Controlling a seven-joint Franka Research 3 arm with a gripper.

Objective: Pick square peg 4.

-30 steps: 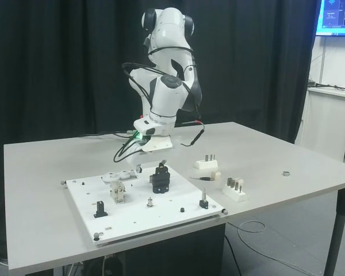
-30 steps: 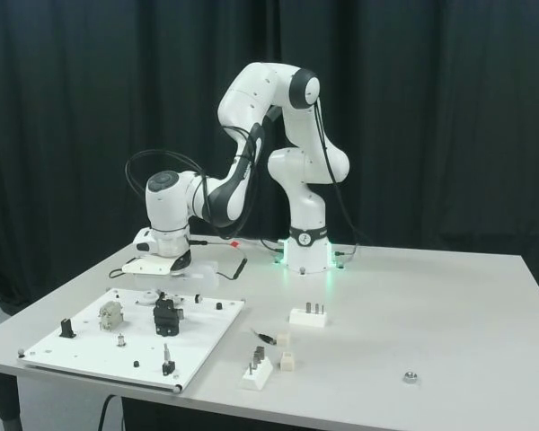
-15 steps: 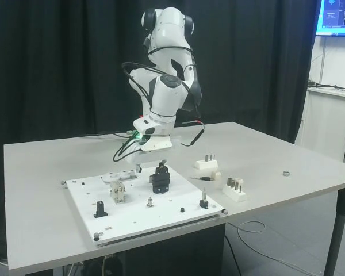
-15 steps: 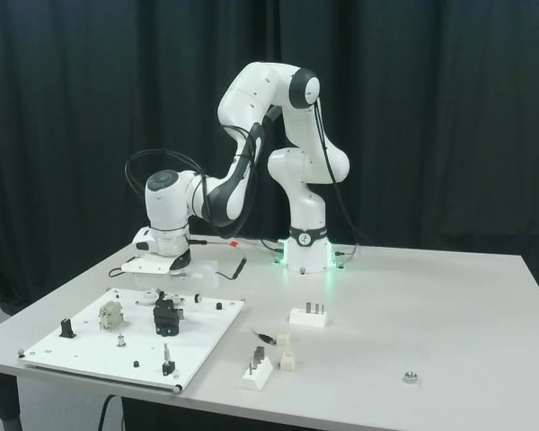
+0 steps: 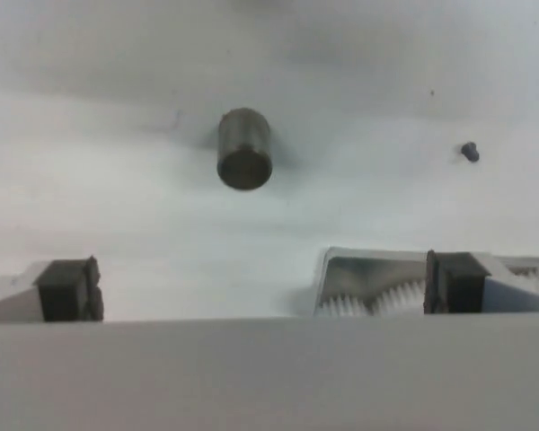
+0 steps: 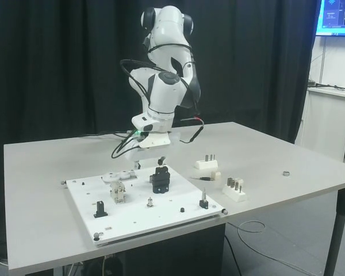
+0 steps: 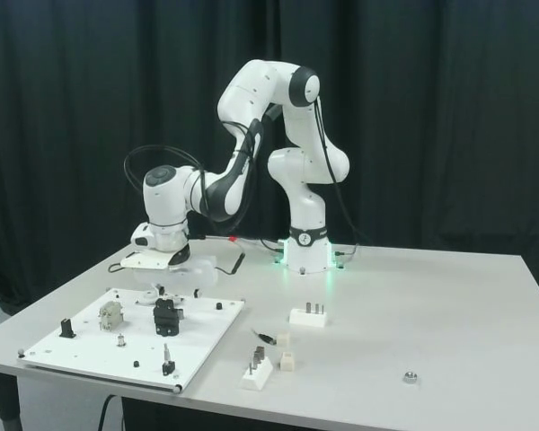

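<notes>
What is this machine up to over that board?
A white robot arm holds its gripper above the far edge of a white assembly board on a grey table. The gripper is open and holds nothing. The small pegs stand in white blocks off to the side, untouched.

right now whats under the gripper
Under the gripper lies the white board, with a gear piece and an upright grey peg. The camera housing covers what lies nearer the wrist.

No legible text, label, brand, number or sign is to be found. Marks are shown on the screen (image 6: 338,17) beyond the grey table (image 6: 264,150), above its far corner, but nothing there can be read.
</notes>
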